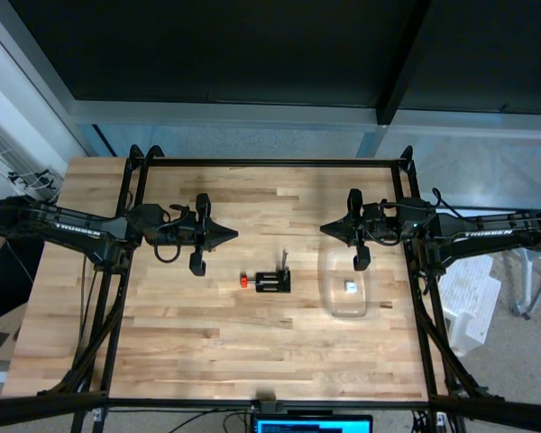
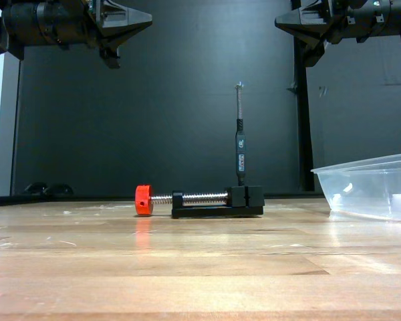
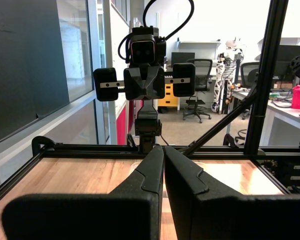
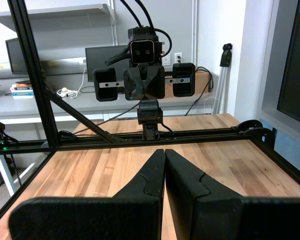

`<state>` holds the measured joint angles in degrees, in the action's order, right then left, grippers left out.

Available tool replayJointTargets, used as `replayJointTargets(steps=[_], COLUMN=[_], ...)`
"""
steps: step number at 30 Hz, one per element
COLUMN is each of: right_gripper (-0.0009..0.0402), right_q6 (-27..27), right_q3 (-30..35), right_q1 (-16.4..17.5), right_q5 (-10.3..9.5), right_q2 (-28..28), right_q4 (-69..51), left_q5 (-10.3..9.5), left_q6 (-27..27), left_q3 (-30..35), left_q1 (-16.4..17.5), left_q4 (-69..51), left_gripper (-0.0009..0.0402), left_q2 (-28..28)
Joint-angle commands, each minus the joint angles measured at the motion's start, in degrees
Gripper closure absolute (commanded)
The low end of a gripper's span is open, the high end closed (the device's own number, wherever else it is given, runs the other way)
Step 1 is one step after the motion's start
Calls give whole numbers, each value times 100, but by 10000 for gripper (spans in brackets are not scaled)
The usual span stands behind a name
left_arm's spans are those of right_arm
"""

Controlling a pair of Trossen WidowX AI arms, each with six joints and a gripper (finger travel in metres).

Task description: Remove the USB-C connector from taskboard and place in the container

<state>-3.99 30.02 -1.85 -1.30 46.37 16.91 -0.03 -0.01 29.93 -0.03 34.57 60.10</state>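
The taskboard is a small black vise block with a red-orange knob, lying at the table's middle. The USB-C connector, a thin dark stick, stands upright in the block's right end with a thin grey pin above it. The clear container sits just right of the block and holds a small white piece. My left gripper hovers shut and empty, high above the table, left of and beyond the block. My right gripper hovers shut and empty beyond the container. They face each other.
A black frame rail runs along the table's far edge, with more rails down both sides. Bare wood lies in front of the block toward the near edge. A laptop sits below the near edge.
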Motion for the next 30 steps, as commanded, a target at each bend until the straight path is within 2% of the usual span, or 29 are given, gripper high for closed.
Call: replayJointTargets(steps=[1,14,17,25,30], right_gripper=[393,393,393,393,393], right_q6=[-2,-138,-98,9,15], right_q3=[0,63,258,1005,1497], right_q1=[2,2,7,37,221], right_q5=[-2,-52,-142,-142,-127], right_q2=[2,2,2,31,168], right_q4=[4,-111,-678,-2774,-3816], left_q5=[0,0,0,0,0], left_q6=[0,0,0,0,0], left_q3=[2,2,2,2,2], left_q1=[2,2,2,4,2], left_q4=[0,0,0,0,0], left_gripper=[393,393,393,393,393], left_q2=[0,0,0,0,0])
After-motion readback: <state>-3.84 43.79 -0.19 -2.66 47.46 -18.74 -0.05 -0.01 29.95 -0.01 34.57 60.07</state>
